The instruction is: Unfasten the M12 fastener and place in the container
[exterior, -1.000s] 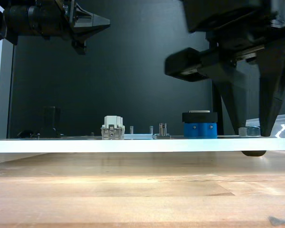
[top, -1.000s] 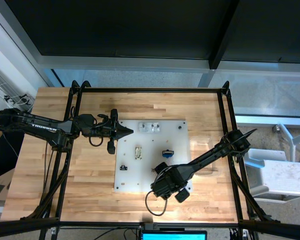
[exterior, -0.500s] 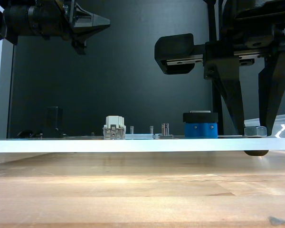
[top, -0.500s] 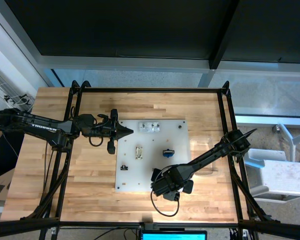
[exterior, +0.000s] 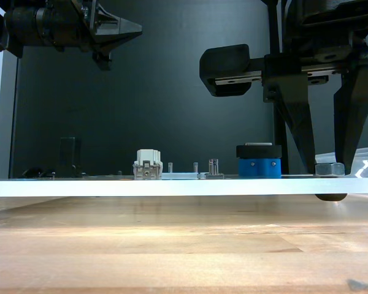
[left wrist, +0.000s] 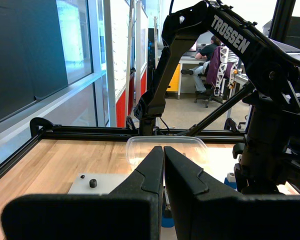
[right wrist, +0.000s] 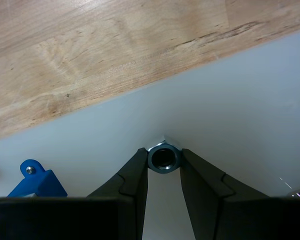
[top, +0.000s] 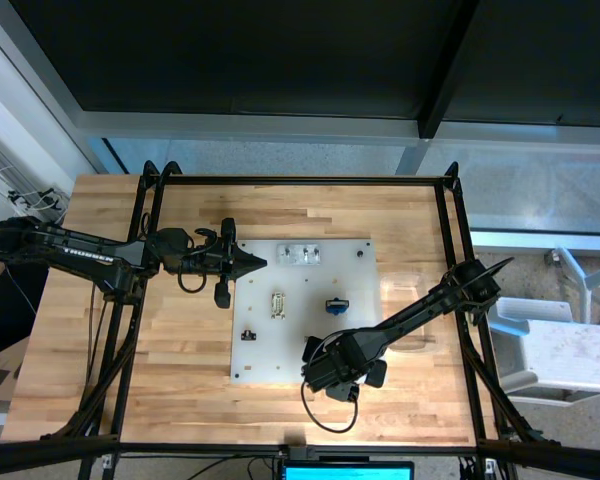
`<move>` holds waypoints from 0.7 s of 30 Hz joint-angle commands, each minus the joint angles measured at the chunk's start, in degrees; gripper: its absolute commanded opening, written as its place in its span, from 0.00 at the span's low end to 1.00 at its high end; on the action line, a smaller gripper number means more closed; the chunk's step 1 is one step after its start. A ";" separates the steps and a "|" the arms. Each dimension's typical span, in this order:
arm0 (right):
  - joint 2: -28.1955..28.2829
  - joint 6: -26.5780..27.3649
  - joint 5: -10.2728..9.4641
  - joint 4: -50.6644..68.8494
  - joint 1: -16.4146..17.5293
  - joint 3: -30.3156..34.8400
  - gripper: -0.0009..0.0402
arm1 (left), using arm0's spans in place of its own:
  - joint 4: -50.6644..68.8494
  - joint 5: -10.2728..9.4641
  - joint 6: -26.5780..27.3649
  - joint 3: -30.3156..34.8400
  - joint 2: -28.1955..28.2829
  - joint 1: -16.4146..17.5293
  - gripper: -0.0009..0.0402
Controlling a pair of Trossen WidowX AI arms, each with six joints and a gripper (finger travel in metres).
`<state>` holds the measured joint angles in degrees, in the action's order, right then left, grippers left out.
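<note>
The silver M12 nut sits low on the white board, down on its stud with no ribs showing, near the board's near right edge. My right gripper points straight down over it, and its fingers lie against both sides of the nut. From above, the right gripper hides the nut. The clear container lies right of the board with nothing showing in it. My left gripper hovers shut, high over the board's far left edge, holding nothing.
On the board stand a blue block, a white connector, a small silver post and a black post at the far right corner. A black frame rail runs just right of the container.
One second ago the right gripper stood turned differently around the nut; its wrist has rotated and then held still. The nut stays at board level. The left arm has not moved.
</note>
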<state>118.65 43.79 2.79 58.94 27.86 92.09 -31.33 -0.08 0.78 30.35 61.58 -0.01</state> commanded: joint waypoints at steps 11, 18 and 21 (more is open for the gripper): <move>-0.20 -0.09 0.00 0.07 0.33 0.39 0.52 | -0.02 0.02 -0.02 0.02 0.02 0.02 0.02; -2.60 -17.84 0.02 0.48 0.92 0.35 0.60 | -0.02 0.02 -0.02 0.02 0.02 0.02 0.02; -4.17 -36.35 0.04 0.48 1.03 0.28 0.59 | -0.02 0.02 -0.02 0.02 0.02 0.02 0.02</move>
<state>115.07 15.14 2.79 59.42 28.86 92.44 -31.33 -0.05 0.78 30.37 61.58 -0.01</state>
